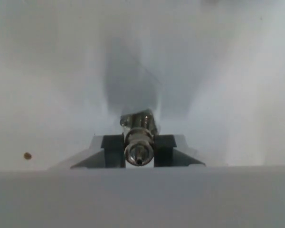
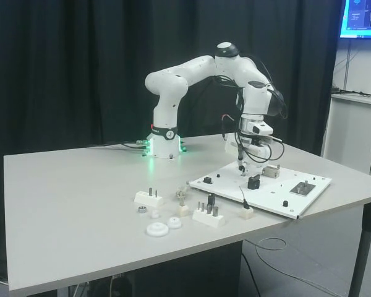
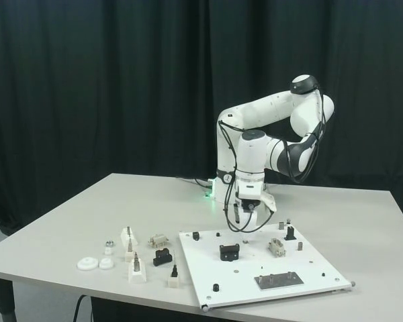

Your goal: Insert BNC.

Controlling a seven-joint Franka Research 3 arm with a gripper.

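Note:
In the wrist view a metal BNC connector (image 1: 138,141) sits between my black finger pads (image 1: 112,151), its round end facing the camera. My gripper (image 1: 138,153) is shut on it. Below lies the white assembly board (image 1: 218,95), with the connector's shadow on it. From the first room view my gripper (image 2: 242,163) points straight down just above the far left part of the board (image 2: 269,197). The second room view shows my gripper (image 3: 244,219) over the board's (image 3: 208,268) far edge. Whether the connector touches the board I cannot tell.
On the board stand a black block (image 2: 254,182), a small metal fixture (image 2: 271,172) and a grey metal plate (image 2: 303,187). Off the board, on the grey table, are white holders with parts (image 2: 209,216) and white gears (image 2: 156,230). The arm's base (image 2: 162,143) is behind.

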